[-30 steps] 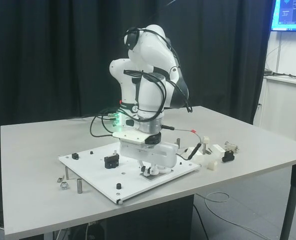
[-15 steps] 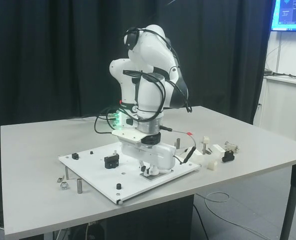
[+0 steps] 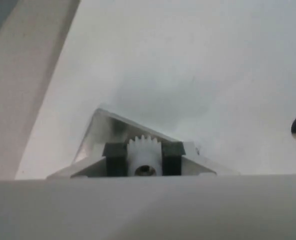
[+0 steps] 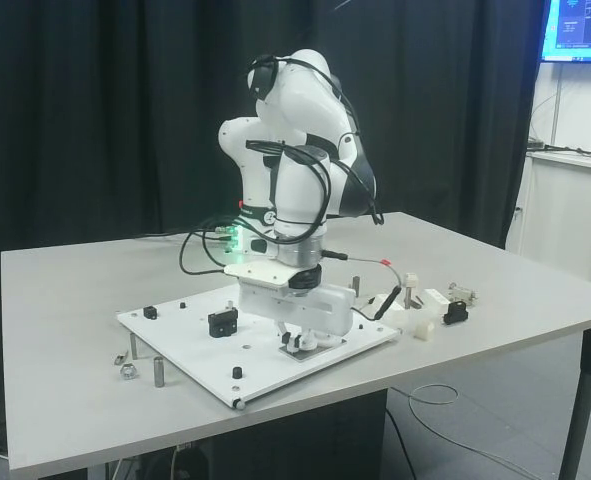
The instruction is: Remove small gear.
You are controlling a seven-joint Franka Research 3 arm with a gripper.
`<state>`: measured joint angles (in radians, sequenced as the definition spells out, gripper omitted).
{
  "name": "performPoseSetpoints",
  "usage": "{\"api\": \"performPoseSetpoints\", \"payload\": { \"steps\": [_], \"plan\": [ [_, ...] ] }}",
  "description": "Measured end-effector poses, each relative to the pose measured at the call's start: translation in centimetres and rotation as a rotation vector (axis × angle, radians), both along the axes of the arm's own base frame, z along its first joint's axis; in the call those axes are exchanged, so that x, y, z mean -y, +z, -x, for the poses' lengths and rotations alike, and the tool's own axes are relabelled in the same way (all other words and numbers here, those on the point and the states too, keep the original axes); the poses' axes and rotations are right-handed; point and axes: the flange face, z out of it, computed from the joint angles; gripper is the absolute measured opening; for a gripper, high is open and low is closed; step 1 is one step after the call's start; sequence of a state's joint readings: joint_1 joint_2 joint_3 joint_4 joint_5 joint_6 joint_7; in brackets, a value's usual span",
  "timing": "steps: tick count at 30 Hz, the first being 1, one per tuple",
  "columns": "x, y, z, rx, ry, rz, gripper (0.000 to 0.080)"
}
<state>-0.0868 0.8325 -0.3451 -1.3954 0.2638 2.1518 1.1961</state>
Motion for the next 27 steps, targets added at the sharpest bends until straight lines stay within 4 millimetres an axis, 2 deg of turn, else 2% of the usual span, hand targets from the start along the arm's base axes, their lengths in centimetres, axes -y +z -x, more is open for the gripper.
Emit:
{"api": "performPoseSetpoints", "payload": {
  "steps": [4, 7, 11, 18, 27],
  "plan": [
    [0.05, 0.01, 0.02, 0.003, -0.154, 0.006, 0.0138],
    [0.07, 0.01, 0.03, 0.004, -0.206, 0.008, 0.0138],
    [0.03, 0.0, 0.02, 0.002, -0.181, 0.009, 0.0138],
    [-0.05, 0.01, 0.0, -0.002, -0.02, 0.004, 0.0138],
    [-0.05, 0.03, -0.01, -0.001, -0.045, 0.005, 0.0138]
  ]
}}
